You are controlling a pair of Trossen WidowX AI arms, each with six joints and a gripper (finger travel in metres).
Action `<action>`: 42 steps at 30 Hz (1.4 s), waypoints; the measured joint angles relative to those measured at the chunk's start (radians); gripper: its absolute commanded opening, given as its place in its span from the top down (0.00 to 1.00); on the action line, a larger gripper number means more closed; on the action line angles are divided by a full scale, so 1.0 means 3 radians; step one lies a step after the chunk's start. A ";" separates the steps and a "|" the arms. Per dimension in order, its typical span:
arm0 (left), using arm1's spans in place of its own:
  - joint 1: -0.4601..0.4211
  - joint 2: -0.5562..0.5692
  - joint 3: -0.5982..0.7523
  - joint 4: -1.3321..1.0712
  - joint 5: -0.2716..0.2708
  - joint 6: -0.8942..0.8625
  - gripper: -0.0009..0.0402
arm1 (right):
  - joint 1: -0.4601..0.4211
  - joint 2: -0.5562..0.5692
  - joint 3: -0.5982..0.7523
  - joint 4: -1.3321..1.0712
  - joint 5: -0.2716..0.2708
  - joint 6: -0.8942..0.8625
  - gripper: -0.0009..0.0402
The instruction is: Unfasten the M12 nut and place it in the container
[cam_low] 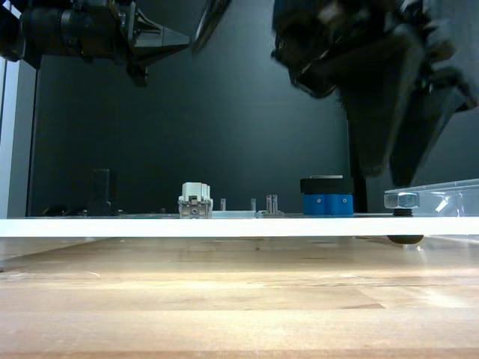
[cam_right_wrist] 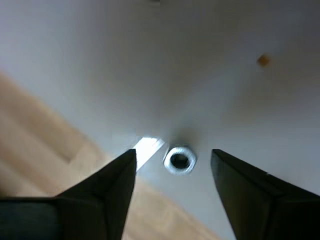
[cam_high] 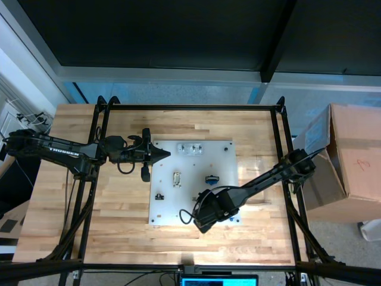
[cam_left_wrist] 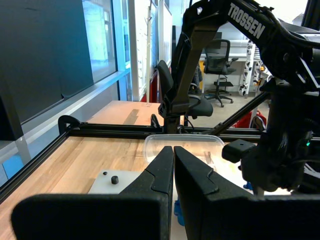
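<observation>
The small silver nut (cam_low: 403,200) sits on top of its short black stud (cam_low: 404,213) at the white board's (cam_high: 190,179) near right edge. From above it shows as a ring (cam_right_wrist: 179,160) on the board, free of the fingers. My right gripper (cam_right_wrist: 173,153) hangs open just above it, one finger on each side, not touching. In the high view the right gripper (cam_high: 203,221) hides the nut. The clear container (cam_low: 449,196) stands behind the stud. My left gripper (cam_high: 162,154) is shut and hovers high over the board's far left edge.
A blue and black part (cam_low: 327,196), a grey connector (cam_low: 195,202) and small silver posts (cam_low: 271,203) stand on the board. A black frame (cam_high: 280,155) rings the table. A cardboard box (cam_high: 348,161) stands off the table's right side.
</observation>
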 measured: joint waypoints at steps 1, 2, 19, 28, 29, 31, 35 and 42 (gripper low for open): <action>0.0000 0.0000 0.0000 -0.0001 0.0000 0.0000 0.98 | 0.0000 0.0008 -0.0011 0.0004 -0.0001 0.0027 0.39; 0.0000 0.0000 0.0000 0.0003 0.0000 -0.0001 0.98 | 0.0001 0.0019 -0.0025 0.0006 -0.0004 0.0047 0.39; 0.0000 0.0000 0.0000 0.0003 0.0000 -0.0001 0.98 | -0.0013 0.0109 -0.0072 0.0108 -0.0033 0.0089 0.80; 0.0000 0.0000 0.0000 0.0003 0.0000 -0.0001 0.98 | -0.0015 0.0109 -0.0072 0.0100 -0.0078 -0.0116 0.97; 0.0000 0.0000 0.0000 0.0003 0.0000 0.0000 0.98 | -0.0015 0.0109 -0.0072 0.0102 -0.0081 -0.0159 0.97; 0.0000 0.0000 0.0000 0.0001 0.0001 -0.0001 0.98 | -0.0015 0.0109 -0.0072 0.0103 -0.0085 -0.0242 0.98; 0.0000 0.0000 0.0000 0.0001 0.0000 0.0000 0.98 | -0.0015 0.0104 -0.0072 0.0108 -0.0102 -0.0418 0.98; 0.0000 0.0000 0.0000 0.0001 0.0000 -0.0001 0.98 | -0.0018 0.0062 -0.0072 0.0112 -0.0223 -0.1087 0.98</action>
